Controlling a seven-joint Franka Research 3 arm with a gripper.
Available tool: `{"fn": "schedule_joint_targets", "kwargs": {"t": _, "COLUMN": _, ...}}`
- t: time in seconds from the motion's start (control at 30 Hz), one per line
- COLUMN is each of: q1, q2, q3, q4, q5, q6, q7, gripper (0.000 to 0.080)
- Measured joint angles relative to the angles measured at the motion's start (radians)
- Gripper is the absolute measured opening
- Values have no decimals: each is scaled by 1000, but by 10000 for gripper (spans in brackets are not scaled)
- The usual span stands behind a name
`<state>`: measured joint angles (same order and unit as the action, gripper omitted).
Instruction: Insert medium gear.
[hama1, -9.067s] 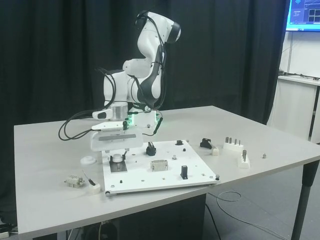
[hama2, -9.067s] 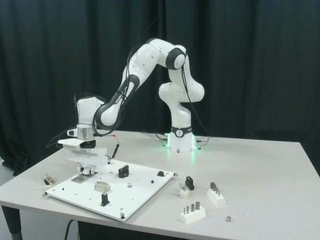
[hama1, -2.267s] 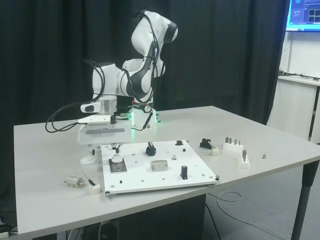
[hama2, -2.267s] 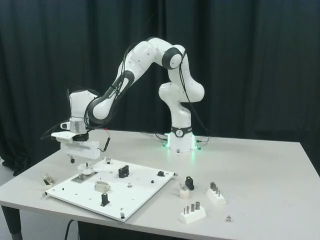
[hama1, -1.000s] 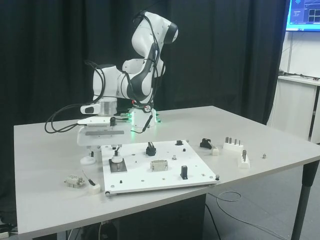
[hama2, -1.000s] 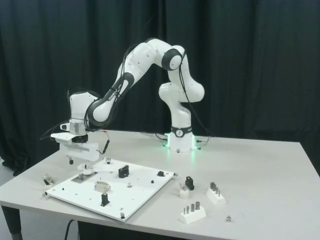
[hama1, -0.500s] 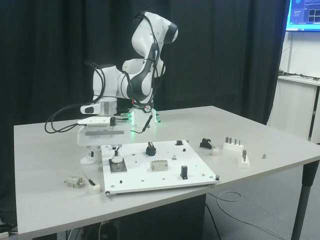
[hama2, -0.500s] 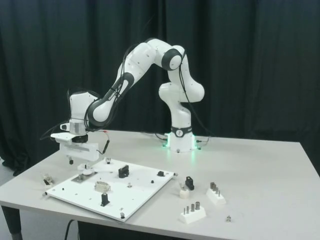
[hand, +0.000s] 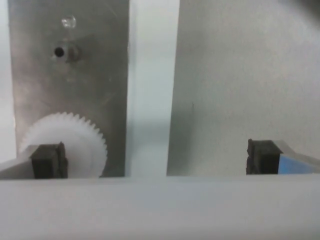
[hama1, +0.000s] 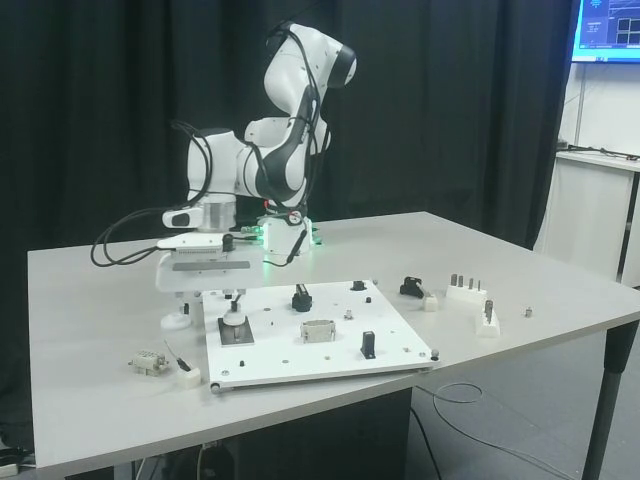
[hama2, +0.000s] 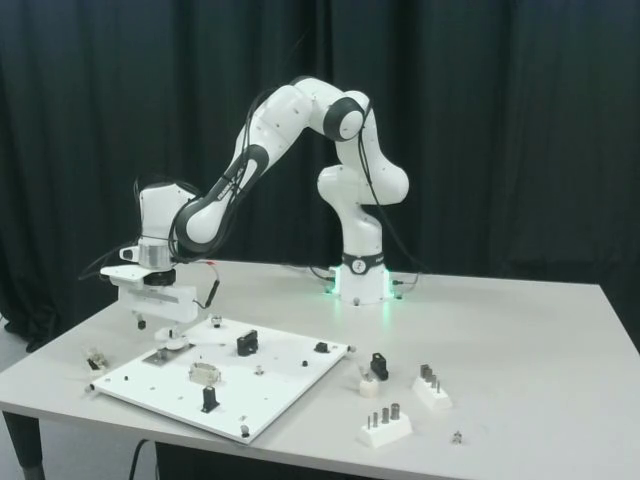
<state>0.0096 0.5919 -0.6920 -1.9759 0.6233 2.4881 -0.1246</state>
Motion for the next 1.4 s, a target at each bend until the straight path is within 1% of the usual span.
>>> {"fn": "schedule_joint_targets", "kwargs": {"t": 0.27, "q1": 3, "q2": -2, "q3": 3, "q4": 7, "q5": 0, "q6": -8, "q7": 0, "gripper": 800}}
{"fn": "schedule_joint_targets", "kwargs": {"t": 0.57, "q1": 4, "q2": -5, "q3": 9, "q4": 15, "q5": 0, "q6": -46, "q7": 15, "gripper": 800}}
{"fn": "schedule_joint_targets", "kwargs": {"t": 0.73, "q1": 4, "q2": -6, "q3": 17, "q4": 15, "q5": 0, "q6": -57, "q7": 29, "gripper": 800}}
{"fn": "schedule_joint_targets", "kwargs": {"t": 1.4, "q1": 4, "q2": -5, "q3": 37, "q4": 9, "q5": 0, "q6": -61, "q7": 52, "gripper": 800}}
